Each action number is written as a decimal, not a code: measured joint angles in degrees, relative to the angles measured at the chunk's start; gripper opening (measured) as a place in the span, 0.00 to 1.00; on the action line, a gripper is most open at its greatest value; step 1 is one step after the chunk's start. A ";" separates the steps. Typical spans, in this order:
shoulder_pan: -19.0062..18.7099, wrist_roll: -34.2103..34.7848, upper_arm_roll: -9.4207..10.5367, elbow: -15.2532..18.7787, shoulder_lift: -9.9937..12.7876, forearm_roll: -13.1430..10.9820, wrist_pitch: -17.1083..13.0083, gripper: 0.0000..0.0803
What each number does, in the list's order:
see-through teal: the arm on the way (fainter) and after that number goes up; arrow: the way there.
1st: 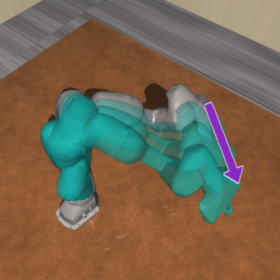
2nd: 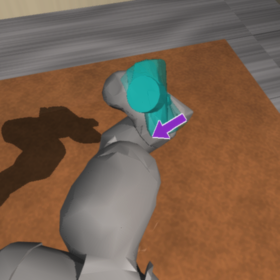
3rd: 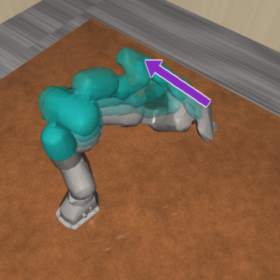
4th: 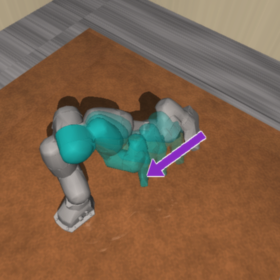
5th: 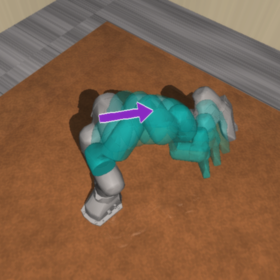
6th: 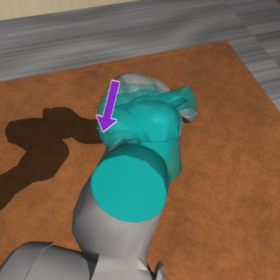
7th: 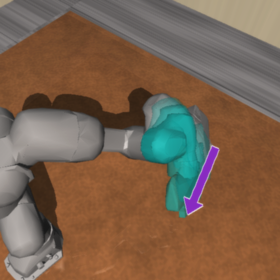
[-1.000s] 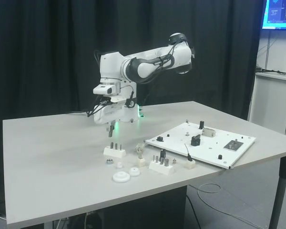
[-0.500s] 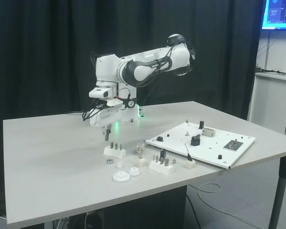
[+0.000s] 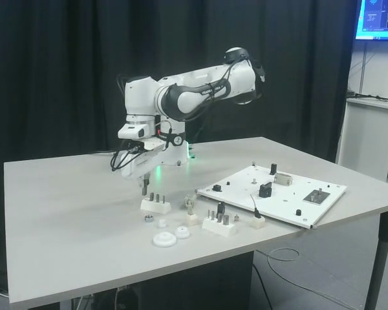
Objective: Place square peg 4.
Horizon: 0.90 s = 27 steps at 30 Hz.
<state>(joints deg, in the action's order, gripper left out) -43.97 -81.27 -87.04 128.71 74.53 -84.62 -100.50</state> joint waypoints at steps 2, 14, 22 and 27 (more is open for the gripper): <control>0.39 -0.18 0.22 -0.36 0.00 0.08 0.16 0.19; 1.47 -0.95 0.59 -1.13 0.00 0.99 3.27 0.19; 1.59 -1.00 0.56 -1.13 0.00 1.81 4.31 0.19; 1.61 -1.00 0.56 -1.13 0.00 1.90 4.69 0.19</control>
<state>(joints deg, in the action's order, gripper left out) -42.36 -82.28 -86.48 127.58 74.53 -82.72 -95.81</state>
